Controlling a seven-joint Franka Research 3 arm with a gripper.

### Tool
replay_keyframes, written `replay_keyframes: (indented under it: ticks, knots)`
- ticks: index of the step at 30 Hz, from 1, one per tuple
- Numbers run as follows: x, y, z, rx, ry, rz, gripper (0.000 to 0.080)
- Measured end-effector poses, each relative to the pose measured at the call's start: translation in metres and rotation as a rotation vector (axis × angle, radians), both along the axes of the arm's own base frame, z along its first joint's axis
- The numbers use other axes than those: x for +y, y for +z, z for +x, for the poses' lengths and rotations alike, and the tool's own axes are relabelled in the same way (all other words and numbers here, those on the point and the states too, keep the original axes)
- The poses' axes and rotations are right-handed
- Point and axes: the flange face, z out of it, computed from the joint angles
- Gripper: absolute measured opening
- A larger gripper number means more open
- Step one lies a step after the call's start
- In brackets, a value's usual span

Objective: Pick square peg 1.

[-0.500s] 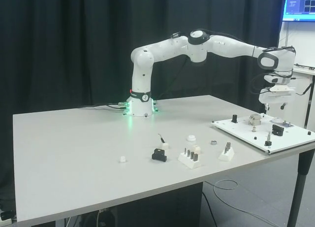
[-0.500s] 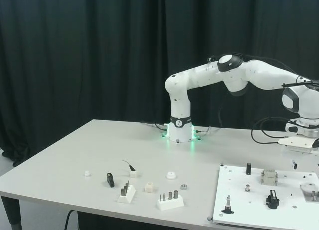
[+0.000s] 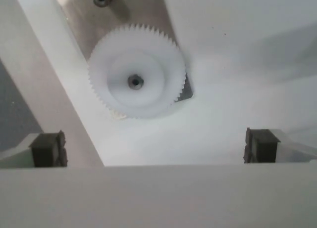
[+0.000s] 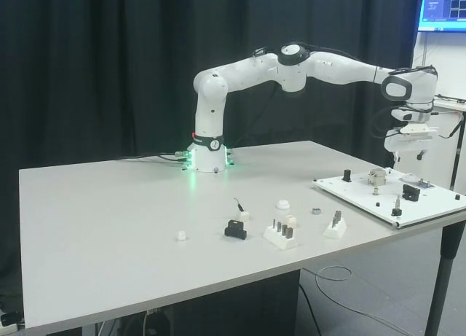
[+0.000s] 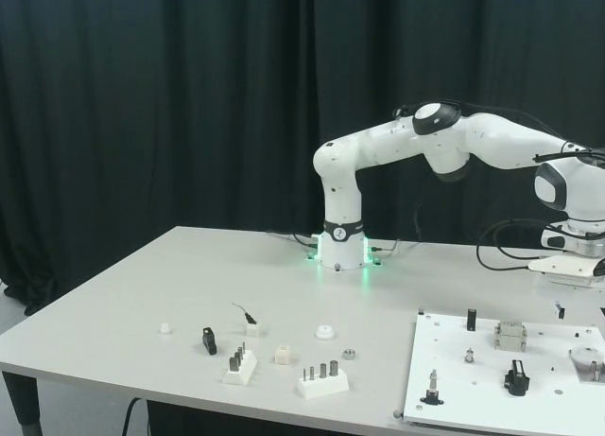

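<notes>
The arm (image 4: 291,63) is stretched way out from its base (image 4: 207,157) over to the far end of the table (image 4: 109,205); the gripper (image 4: 409,155) hangs above the back part of the white board (image 4: 429,208), not touching anything; in the wrist view its two black pads (image 3: 48,150) sit wide apart with nothing between them, so the fingers are spread and empty. Straight below it in that view is a white gear (image 3: 136,71) on the board, with a small dark hub in the middle.

The pegs are nowhere near the gripper; they're over by the front edge of the table, well apart from the board. There's a white holder (image 5: 322,382) with three upright grey pegs and a second holder (image 5: 239,367) with a couple more; I can't tell from here which one is square peg 1, they're too small.

Between and around those: a black clip (image 5: 208,340); a small white cube (image 5: 282,355); a white round cap (image 5: 324,333); a grey nut (image 5: 349,354); a tiny white piece (image 5: 165,328) off on its own.
</notes>
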Motion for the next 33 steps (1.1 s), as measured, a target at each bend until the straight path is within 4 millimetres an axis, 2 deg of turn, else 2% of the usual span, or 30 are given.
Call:
replay_keyframes:
  ticks: [33]
  knots:
    - [0.0036,0.0066,-0.0006,-0.031,0.017,0.006,0.08]
